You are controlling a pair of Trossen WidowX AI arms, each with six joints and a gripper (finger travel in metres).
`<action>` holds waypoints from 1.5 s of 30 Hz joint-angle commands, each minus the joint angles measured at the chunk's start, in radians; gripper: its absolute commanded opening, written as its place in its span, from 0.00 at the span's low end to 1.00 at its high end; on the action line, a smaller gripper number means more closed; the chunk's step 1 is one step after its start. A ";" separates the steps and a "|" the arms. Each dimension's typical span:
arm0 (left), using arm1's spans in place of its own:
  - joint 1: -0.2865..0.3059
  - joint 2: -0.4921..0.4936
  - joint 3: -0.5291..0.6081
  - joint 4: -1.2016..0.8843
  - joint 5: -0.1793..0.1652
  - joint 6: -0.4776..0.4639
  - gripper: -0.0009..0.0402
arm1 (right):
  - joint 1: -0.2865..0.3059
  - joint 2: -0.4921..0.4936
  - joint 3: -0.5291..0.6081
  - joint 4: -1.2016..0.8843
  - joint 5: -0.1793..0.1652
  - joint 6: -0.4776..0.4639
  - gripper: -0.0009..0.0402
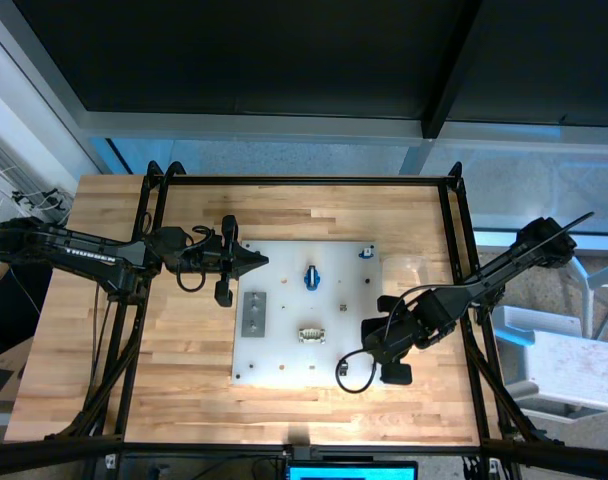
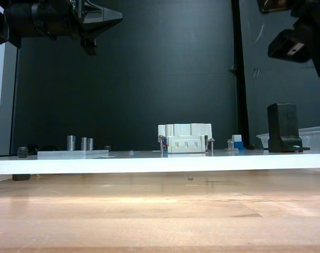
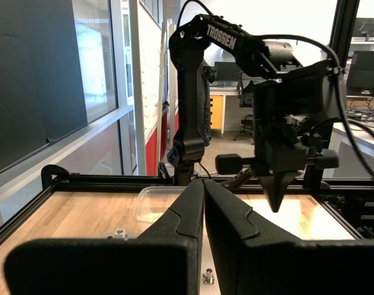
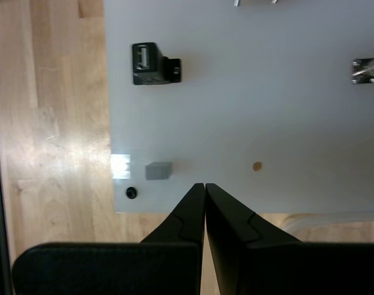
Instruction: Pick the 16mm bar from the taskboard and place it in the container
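The white taskboard (image 1: 284, 355) lies mid-table with a grey metal block (image 1: 254, 312), a blue knob (image 1: 312, 277) and a silver connector (image 1: 310, 334). Three short metal rods (image 2: 70, 143) stand upright on the grey block (image 2: 70, 154); I cannot tell which is the 16mm bar. My left gripper (image 1: 256, 260) hovers shut above the board's far left corner, its fingers (image 3: 227, 215) pressed together. Over the board's right part, my right gripper (image 4: 205, 186) points down, shut and empty. The clear container (image 1: 412, 272) sits just right of the board, also visible as a see-through tub (image 3: 157, 200).
A small black block (image 4: 154, 63), a little grey block (image 4: 158, 170) and a black screw (image 4: 131, 193) sit near the board's edge under the right gripper. A black frame (image 1: 304, 181) rings the wooden table. The right arm (image 3: 279, 129) stands across from the left gripper.
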 commanded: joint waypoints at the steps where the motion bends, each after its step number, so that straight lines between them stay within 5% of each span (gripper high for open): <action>1: 0.000 0.000 0.000 0.000 0.000 0.000 0.02 | 0.006 0.037 0.047 -0.037 0.002 -0.002 0.02; 16: 0.000 0.000 0.000 0.000 0.000 0.000 0.02 | 0.033 0.194 0.230 -0.190 -0.029 0.010 0.02; 21: 0.000 0.000 0.000 0.000 0.000 0.000 0.02 | 0.042 0.223 0.236 -0.192 -0.069 0.022 0.02; 28: 0.000 0.000 0.000 0.000 0.000 0.000 0.02 | 0.045 0.243 0.235 -0.192 -0.055 0.024 0.04; 34: 0.000 0.000 0.000 0.000 0.000 0.000 0.02 | 0.048 0.259 0.235 -0.188 -0.051 0.024 0.16; 45: 0.000 0.000 0.000 0.000 0.000 0.000 0.02 | 0.059 0.269 0.195 -0.121 -0.050 0.024 0.53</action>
